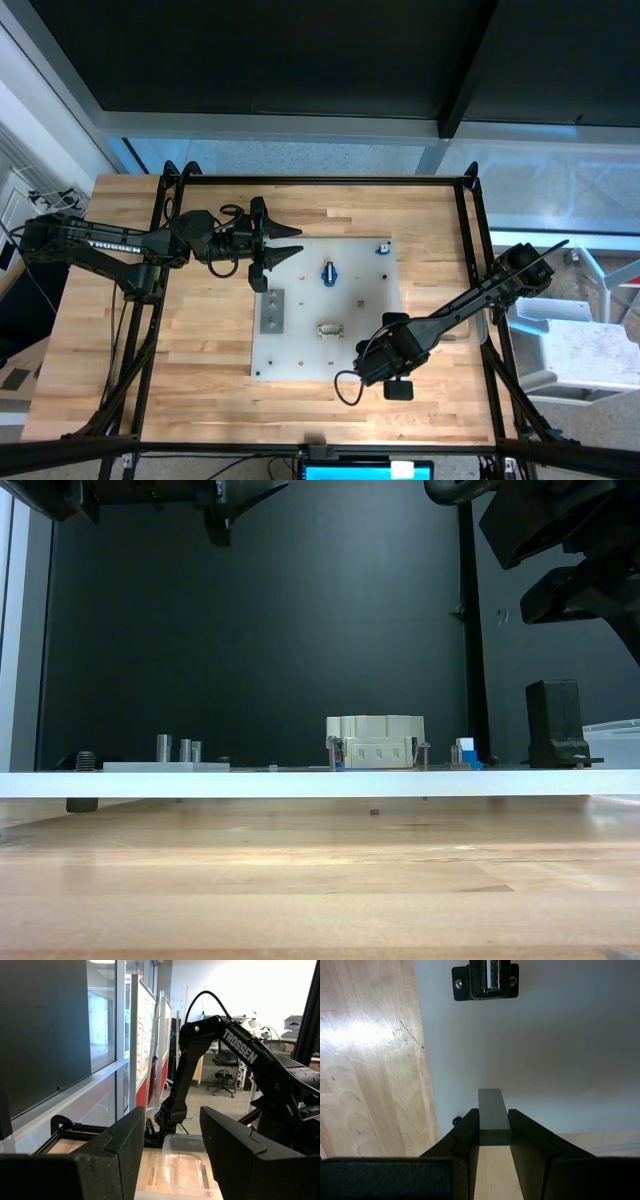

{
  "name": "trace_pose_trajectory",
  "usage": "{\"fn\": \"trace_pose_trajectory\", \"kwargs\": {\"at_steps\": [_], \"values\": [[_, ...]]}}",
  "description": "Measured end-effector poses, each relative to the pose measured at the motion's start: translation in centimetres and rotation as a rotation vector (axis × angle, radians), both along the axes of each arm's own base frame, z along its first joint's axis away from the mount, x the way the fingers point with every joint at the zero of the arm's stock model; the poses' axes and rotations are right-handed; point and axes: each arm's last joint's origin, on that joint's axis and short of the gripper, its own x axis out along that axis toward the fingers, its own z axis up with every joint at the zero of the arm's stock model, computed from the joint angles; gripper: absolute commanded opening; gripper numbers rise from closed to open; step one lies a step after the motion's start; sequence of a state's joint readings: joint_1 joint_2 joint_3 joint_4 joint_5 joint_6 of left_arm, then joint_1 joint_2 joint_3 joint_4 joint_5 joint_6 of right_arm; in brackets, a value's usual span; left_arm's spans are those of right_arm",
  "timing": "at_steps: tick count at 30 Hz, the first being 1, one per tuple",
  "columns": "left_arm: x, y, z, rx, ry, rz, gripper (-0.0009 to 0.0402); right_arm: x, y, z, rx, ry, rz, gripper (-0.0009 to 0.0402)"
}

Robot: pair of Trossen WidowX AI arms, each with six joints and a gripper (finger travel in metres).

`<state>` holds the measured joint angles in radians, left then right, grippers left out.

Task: Pick the 16mm bar and place in it's hole on the taskboard

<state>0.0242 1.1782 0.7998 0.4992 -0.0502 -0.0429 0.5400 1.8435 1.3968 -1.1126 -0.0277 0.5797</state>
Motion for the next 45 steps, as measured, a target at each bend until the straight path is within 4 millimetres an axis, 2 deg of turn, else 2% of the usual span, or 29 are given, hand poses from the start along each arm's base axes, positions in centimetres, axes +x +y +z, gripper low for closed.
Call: {"fn": "trace_pose_trajectory", "kwargs": {"at_steps": [14, 25, 45], "values": [[0.0, 0.0, 0.0, 0.0, 0.0, 0.0, 0.0149, -0.57, 0.0, -0.64, -0.006, 0.023, 0.018, 0.0], [0.0, 0.0, 0.0, 0.0, 0.0, 0.0, 0.0149, -0.66, 0.02, -0.08, -0.03, 0.039, 0.029, 0.0], [0.0, 0.0, 0.0, 0.0, 0.0, 0.0, 0.0149, -0.52, 0.21, -0.22, -0.004, 0.044, 0.055, 0.0]]}}
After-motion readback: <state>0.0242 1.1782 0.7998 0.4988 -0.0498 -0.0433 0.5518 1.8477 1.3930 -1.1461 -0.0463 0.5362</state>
